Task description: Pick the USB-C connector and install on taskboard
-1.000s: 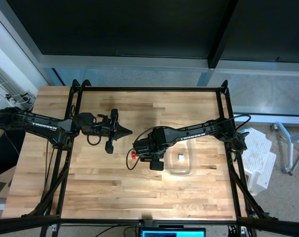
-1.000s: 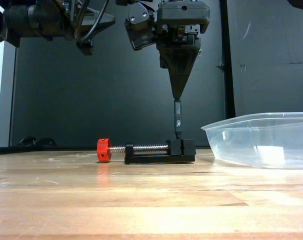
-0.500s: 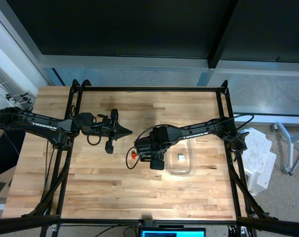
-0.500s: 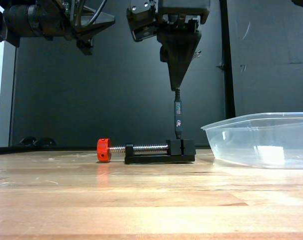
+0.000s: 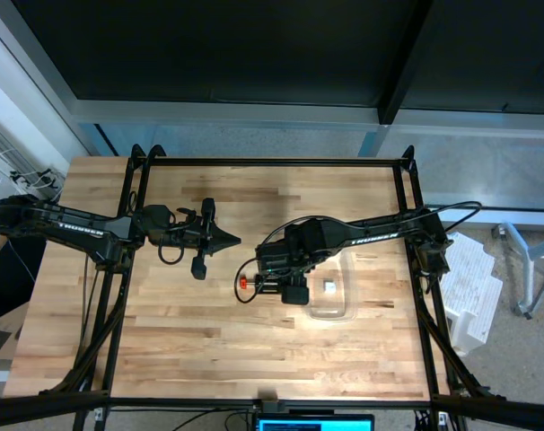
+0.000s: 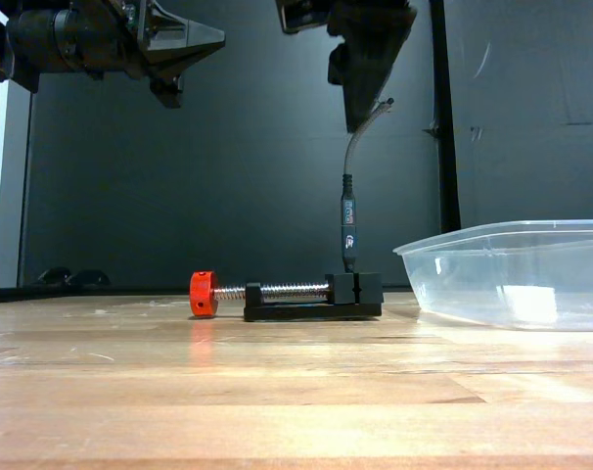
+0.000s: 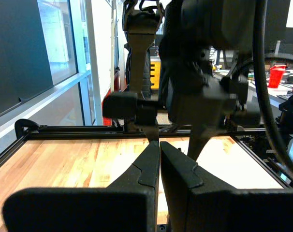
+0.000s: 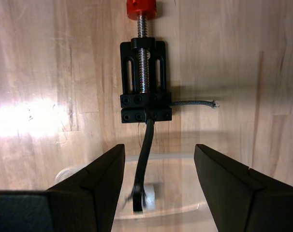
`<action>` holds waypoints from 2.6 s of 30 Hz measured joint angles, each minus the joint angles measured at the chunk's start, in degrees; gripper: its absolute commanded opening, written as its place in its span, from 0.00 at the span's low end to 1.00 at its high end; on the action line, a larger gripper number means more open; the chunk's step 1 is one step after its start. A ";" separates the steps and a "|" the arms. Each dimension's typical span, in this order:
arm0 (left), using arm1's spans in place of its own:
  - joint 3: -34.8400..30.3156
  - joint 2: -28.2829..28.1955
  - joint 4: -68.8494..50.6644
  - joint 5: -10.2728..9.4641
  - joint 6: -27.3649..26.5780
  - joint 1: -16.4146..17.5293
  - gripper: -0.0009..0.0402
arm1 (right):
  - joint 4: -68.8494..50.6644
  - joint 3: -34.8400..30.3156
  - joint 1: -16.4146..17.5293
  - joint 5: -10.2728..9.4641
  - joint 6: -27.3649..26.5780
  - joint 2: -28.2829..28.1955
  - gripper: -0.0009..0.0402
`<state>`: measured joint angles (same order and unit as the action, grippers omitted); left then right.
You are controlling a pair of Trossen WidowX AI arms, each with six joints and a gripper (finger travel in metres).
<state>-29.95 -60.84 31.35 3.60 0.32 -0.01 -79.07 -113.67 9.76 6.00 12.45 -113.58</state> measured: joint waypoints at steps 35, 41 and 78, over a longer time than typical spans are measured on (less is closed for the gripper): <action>0.02 0.00 0.00 -0.02 -0.02 0.00 0.02 | 38.60 31.39 -3.69 0.42 -10.47 31.04 0.04; 0.02 0.00 0.00 0.00 0.00 0.00 0.02 | 55.95 44.46 -4.39 0.26 -10.47 40.02 0.02; 0.02 -0.02 0.00 0.00 0.00 0.00 0.02 | 107.34 81.29 -5.42 0.37 -9.64 52.46 0.02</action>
<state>-29.93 -60.86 31.35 3.60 0.32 -0.01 28.27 -32.38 4.34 6.37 2.81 -61.12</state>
